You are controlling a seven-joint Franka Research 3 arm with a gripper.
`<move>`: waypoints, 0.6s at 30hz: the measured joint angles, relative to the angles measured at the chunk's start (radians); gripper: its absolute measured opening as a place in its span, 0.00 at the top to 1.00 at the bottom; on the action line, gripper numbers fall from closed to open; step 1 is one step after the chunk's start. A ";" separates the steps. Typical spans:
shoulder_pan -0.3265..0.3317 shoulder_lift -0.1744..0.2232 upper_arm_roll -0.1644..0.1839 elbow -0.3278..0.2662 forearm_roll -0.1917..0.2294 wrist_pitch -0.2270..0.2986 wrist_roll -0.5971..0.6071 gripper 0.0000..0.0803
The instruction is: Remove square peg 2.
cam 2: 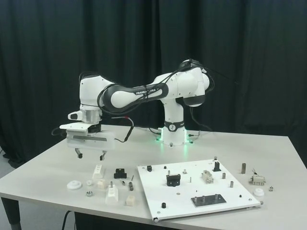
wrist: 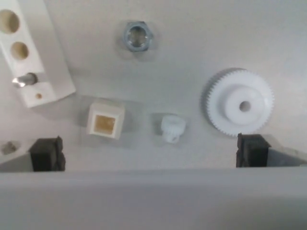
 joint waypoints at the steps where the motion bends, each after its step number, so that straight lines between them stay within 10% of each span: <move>1: 0.003 0.000 -0.002 0.000 0.000 -0.005 0.000 0.00; 18: 0.090 -0.003 -0.045 -0.004 -0.040 -0.117 -0.053 0.00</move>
